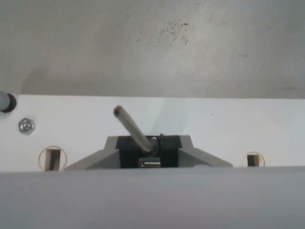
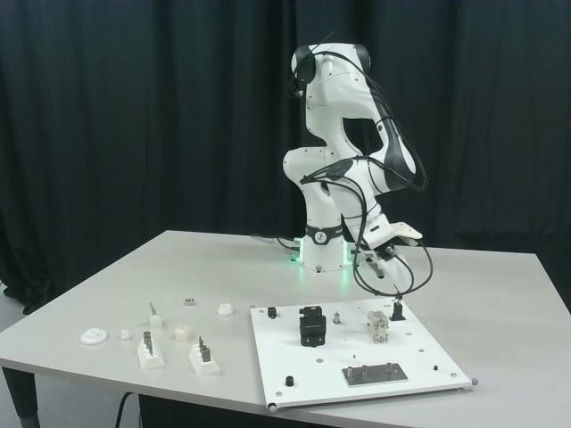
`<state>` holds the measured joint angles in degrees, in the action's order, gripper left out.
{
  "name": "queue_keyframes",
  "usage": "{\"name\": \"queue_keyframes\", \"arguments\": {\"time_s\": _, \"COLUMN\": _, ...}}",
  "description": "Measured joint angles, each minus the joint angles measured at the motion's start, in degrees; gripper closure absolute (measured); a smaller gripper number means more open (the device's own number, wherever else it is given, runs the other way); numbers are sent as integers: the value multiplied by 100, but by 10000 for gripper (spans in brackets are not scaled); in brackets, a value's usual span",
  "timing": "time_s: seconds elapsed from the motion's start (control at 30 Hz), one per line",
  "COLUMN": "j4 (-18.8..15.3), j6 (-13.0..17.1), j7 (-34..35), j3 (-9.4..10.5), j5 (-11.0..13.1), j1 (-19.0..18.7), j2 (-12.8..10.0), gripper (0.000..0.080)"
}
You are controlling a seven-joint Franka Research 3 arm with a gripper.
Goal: Insert USB.
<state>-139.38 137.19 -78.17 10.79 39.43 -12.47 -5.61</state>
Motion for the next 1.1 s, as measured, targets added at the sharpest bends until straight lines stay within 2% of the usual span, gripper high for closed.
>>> {"name": "queue_keyframes", "arguments": {"time_s": 1.1, "j4": -9, "j6": 119, "j7": 0, "j3": -2, "j5": -24, "j1": -3, "j2": -1, "gripper": 714}}
